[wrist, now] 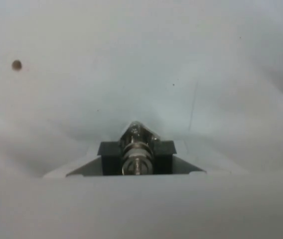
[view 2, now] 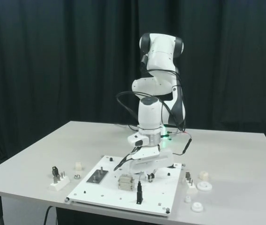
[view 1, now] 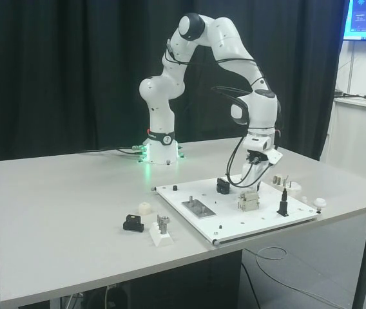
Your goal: Insert BNC.
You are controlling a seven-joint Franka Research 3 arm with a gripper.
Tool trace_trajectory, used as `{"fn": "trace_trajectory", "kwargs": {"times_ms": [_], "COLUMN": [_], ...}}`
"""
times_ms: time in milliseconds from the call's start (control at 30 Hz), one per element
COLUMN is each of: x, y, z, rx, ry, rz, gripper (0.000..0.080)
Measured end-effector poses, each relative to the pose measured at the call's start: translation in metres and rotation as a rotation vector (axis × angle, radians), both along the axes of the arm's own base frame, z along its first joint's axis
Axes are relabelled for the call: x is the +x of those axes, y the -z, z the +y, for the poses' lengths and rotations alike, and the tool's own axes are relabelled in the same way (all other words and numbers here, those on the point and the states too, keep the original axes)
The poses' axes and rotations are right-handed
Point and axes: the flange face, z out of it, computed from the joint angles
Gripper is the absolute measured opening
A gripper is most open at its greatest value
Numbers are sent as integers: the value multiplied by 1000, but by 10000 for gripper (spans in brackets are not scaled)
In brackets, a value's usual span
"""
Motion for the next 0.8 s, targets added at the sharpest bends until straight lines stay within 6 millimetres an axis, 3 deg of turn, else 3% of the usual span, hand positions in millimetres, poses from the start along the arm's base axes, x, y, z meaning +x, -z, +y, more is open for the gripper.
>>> {"fn": "trace_trajectory", "kwargs": {"times_ms": [800], "x": [0], "y": [0], "z": [0], "rx": [1], "ry": [-123], "rz": [1], "gripper": [123]}}
